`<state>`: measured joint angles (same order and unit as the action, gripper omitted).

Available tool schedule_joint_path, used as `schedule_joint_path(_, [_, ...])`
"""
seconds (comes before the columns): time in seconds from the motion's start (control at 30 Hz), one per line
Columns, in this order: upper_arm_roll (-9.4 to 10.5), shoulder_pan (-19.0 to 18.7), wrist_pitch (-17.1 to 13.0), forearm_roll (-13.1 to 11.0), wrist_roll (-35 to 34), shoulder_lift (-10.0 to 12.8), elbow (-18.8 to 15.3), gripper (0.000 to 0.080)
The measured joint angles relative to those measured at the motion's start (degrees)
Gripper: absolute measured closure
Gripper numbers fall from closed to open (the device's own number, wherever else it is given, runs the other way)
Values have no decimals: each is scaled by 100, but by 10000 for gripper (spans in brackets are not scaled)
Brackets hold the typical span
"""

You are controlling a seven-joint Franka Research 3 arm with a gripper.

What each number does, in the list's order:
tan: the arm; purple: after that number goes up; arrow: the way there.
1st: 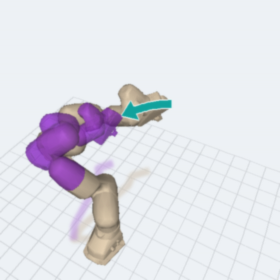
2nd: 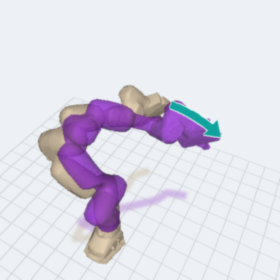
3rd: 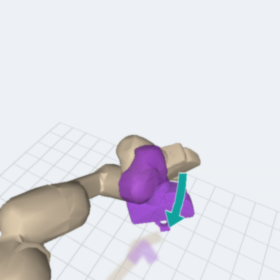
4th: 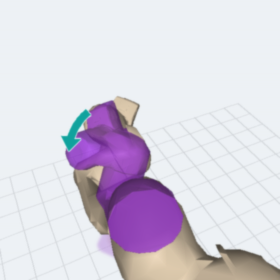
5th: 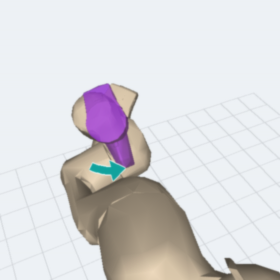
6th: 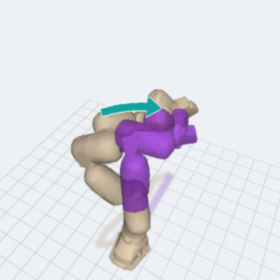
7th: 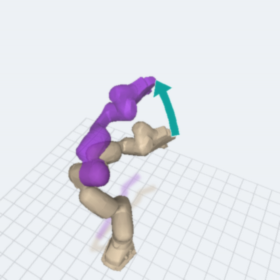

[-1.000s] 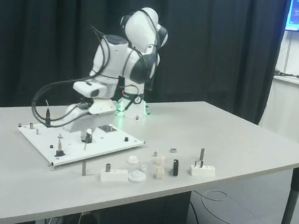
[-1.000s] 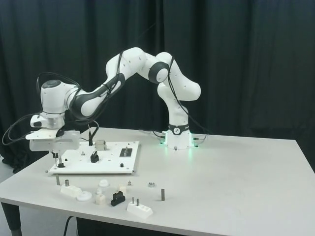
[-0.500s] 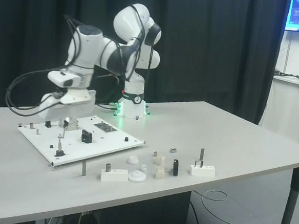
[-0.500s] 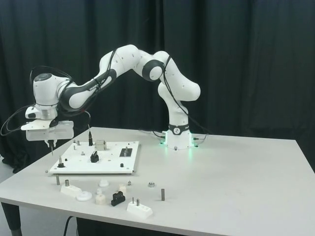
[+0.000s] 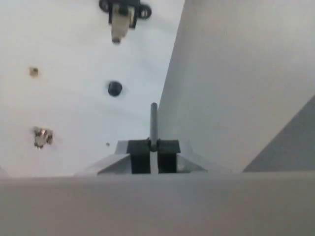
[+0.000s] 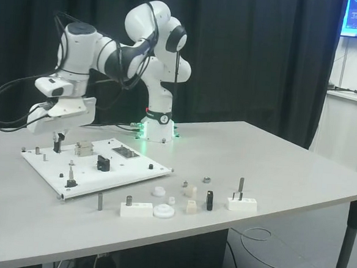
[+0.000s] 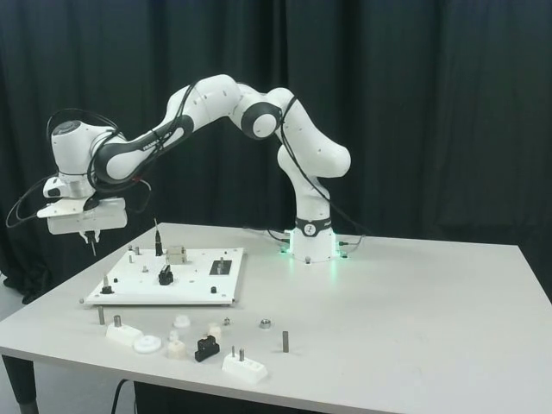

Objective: Insert round peg 1.

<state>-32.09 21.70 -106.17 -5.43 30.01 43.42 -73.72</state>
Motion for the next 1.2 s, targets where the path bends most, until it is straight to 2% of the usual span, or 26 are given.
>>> schedule_joint_path(0.2, [-40, 144, 2, -57, 223, -39, -162, 774])
schedule_joint_path(0.57, [-289, 229, -97, -346, 704, -93, -648, 774])
schedule_joint_path(0.83, [-390, 230, -404, -482, 939, -269, -1173, 774])
schedule_joint_path(1.2, [-416, 229, -1121, -567, 1212, -640, -2004, 774])
